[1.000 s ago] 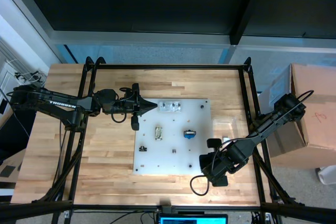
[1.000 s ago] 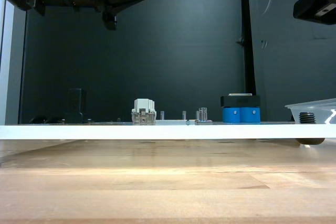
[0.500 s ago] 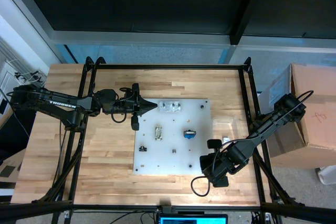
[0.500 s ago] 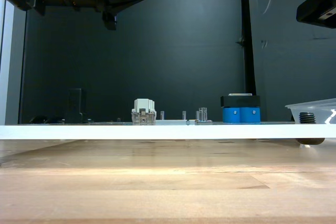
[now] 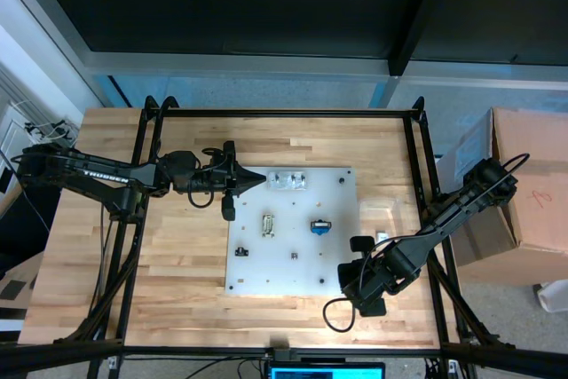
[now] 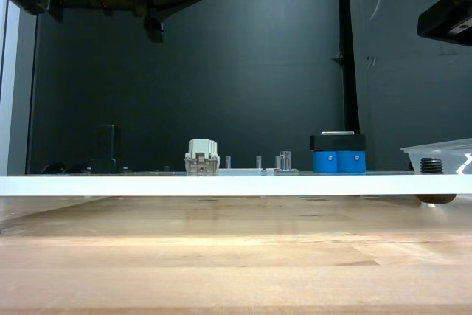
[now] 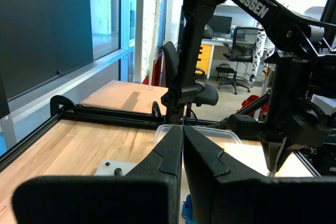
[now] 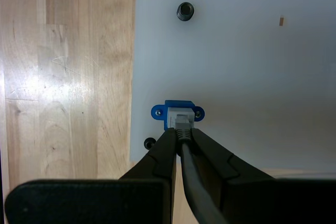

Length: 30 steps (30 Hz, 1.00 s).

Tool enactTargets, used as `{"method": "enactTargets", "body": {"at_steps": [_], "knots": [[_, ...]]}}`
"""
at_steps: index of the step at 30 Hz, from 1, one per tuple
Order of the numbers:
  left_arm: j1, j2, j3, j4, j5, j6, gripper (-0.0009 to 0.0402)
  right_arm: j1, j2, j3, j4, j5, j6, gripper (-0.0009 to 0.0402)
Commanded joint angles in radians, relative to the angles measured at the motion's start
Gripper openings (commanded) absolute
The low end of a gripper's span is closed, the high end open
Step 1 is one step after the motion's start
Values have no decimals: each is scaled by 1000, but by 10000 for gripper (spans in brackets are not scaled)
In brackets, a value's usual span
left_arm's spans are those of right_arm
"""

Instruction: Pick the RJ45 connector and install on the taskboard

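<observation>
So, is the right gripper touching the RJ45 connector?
Touching. Right wrist view: the right gripper is shut on the RJ45 connector above the board. Left gripper, shut, hangs over the board's far-left corner.

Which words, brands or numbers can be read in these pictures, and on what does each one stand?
"TROSSEN": white letters on the right arm, seen from the left wrist.
White lettering on the left arm, high view: too small to read.
Red mark on the cardboard box: unreadable.
The left end effector, shut, hangs over the board's far left; right end effector holds the RJ45 connector above the board.
</observation>
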Motion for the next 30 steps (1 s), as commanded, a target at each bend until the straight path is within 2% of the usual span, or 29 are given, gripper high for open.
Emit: {"method": "enactTargets", "body": {"at_steps": [1, 6, 20, 27, 30], "knots": [[0, 0, 0, 0, 0, 0, 0, 0, 1, -24, 17, -1, 0, 0], [0, 0, 0, 0, 0, 0, 0, 1, 1, -71, 78, -21, 6, 0], [0, 0, 0, 0, 0, 0, 0, 2, -2, -62, 69, -20, 8, 3], [0, 0, 0, 0, 0, 0, 0, 1, -2, -37, 41, -16, 8, 43], [0, 0, 0, 0, 0, 0, 0, 2, -2, -32, 41, 6, 8, 61]]}}
